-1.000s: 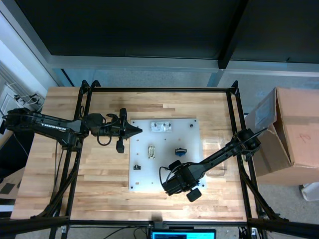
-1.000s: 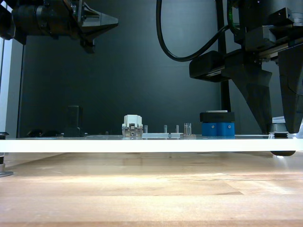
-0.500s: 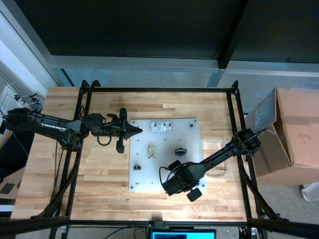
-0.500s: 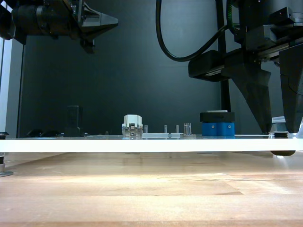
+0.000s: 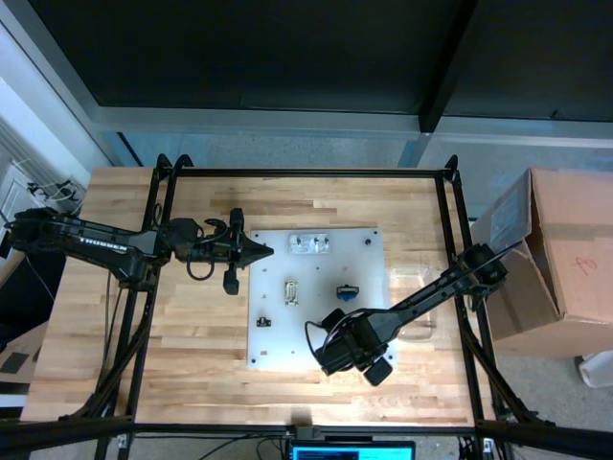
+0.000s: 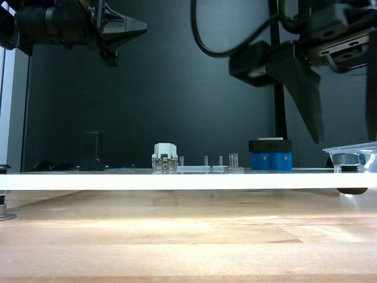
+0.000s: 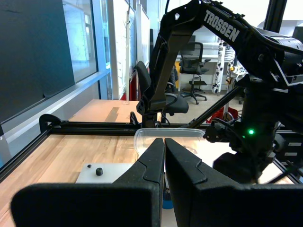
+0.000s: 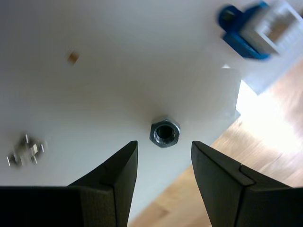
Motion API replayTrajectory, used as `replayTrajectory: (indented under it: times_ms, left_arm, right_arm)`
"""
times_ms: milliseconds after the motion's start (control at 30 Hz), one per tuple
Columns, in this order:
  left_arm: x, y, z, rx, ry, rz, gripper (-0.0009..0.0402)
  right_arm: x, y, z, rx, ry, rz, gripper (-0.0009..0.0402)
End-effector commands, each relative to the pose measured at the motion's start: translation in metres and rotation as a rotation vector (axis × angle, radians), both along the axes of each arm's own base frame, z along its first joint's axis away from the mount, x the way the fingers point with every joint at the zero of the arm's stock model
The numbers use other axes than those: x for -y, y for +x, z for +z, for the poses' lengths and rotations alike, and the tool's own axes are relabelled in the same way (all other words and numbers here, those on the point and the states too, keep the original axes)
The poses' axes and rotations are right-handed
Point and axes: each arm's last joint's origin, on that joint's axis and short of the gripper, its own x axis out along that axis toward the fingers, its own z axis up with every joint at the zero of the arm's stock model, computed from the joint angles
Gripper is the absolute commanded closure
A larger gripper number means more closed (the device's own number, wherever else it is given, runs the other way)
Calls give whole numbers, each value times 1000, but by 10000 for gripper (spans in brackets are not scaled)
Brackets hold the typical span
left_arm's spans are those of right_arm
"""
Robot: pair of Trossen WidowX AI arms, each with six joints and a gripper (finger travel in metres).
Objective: Pick the M12 nut and place it on its threads and fasten
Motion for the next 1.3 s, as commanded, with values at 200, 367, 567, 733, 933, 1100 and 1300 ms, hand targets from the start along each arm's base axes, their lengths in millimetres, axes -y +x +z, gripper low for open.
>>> replayTrajectory:
  times_ms: [200, 367, 567, 733, 933, 1100, 1300]
  left_arm:
    - [0, 0, 0, 0, 0, 0, 393]
    - [0, 0, 0, 0, 0, 0, 393]
    - [0, 0, 0, 0, 0, 0, 393]
    - [0, 0, 0, 0, 0, 0, 393]
    - [0, 0, 0, 0, 0, 0, 393]
    - [0, 0, 0, 0, 0, 0, 393]
    - [0, 0, 0, 1, 0, 0, 393]
  right_arm:
    - [6, -11, 11, -51, -82, 643, 233]
    - [6, -10, 12, -34, -109, 1110, 232]
    - [6, -11, 12, -38, -135, 1586, 231]
    - [5, -9, 12, -8, -162, 1883, 234]
    - [6, -8, 10, -13, -178, 2116, 263]
    - [7, -8, 9, -33, -199, 2226, 372]
    - [10, -8, 6, -30, -207, 2328, 382]
